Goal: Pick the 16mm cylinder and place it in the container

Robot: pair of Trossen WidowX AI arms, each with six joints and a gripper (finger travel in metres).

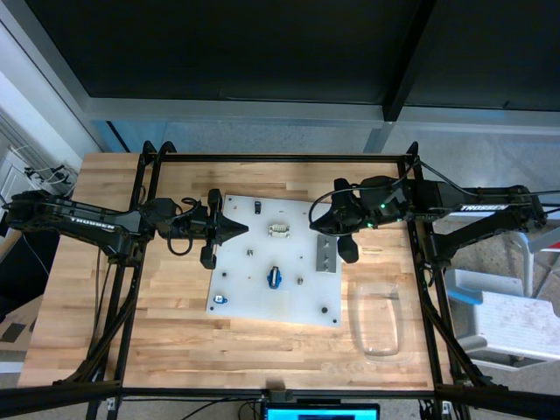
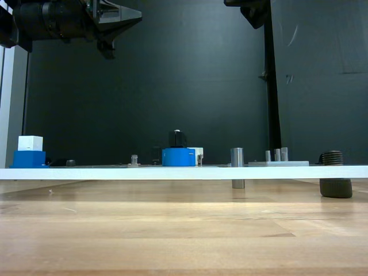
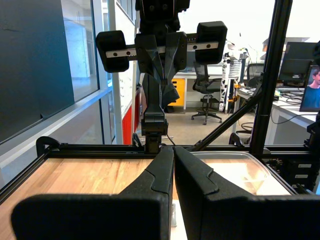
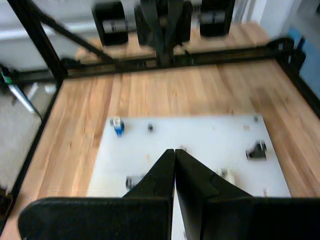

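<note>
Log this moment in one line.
left gripper: shut, over board left edge | right gripper: shut, over board | 16mm cylinder: on board, ungrasped | container: beside board

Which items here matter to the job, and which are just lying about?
Job: 16mm cylinder, container, left pincer shut above the board's left edge, right pincer shut above its right side.
Idle: blue part, black knob, grey plate.

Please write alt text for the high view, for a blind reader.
Two arms reach over a white board on a wooden table; the left gripper and right gripper, both shut, hover above it. On the board stands a grey peg; beside the board lies a clear tray.
</note>
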